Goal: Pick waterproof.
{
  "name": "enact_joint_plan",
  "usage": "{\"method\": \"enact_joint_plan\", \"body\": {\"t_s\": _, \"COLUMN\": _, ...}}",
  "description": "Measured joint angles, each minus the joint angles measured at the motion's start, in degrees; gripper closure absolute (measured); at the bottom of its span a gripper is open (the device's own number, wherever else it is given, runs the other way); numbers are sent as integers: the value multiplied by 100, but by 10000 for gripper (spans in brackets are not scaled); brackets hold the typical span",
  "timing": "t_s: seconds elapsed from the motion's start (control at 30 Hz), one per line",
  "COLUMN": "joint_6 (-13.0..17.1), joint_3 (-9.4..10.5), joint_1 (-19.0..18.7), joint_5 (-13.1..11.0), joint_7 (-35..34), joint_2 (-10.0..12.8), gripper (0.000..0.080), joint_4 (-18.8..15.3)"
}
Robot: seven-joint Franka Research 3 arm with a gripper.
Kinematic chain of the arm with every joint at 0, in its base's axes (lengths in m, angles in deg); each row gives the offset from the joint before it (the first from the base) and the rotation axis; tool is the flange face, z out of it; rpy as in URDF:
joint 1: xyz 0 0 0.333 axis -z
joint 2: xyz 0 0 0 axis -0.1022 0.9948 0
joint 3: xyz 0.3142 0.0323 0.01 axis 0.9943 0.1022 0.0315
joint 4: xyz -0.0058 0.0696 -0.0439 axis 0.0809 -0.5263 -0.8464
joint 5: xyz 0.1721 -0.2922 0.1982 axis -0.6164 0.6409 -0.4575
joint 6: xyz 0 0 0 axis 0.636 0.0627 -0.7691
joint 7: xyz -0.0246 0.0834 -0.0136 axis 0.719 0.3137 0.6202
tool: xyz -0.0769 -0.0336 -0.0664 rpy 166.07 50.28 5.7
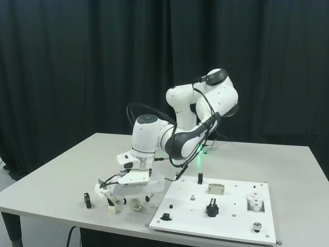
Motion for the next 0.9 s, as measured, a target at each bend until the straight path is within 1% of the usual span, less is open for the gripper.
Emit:
{"method": "enact_joint_plan", "body": {"t_s": 0.43, "joint_6": 68, "joint_3": 70, "joint_1": 35, "joint_5": -5, "joint_7": -24, "joint_2": 40, "gripper": 3, "joint_4": 0}}
{"method": "enact_joint_plan", "body": {"t_s": 0.83, "joint_6": 74, "joint_3": 113, "joint_1": 69, "joint_5": -79, "joint_7": -108, "joint_2": 40, "gripper": 3, "joint_4": 1}}
{"method": "enact_joint_plan", "body": {"t_s": 0.87, "joint_6": 74, "joint_3": 113, "joint_1": 70, "joint_5": -80, "joint_7": -113, "joint_2": 40, "gripper": 128, "joint_4": 1}}
{"method": "enact_joint_plan", "body": {"t_s": 0.9, "joint_6": 74, "joint_3": 113, "joint_1": 70, "joint_5": -80, "joint_7": -118, "joint_2": 40, "gripper": 128, "joint_4": 2}}
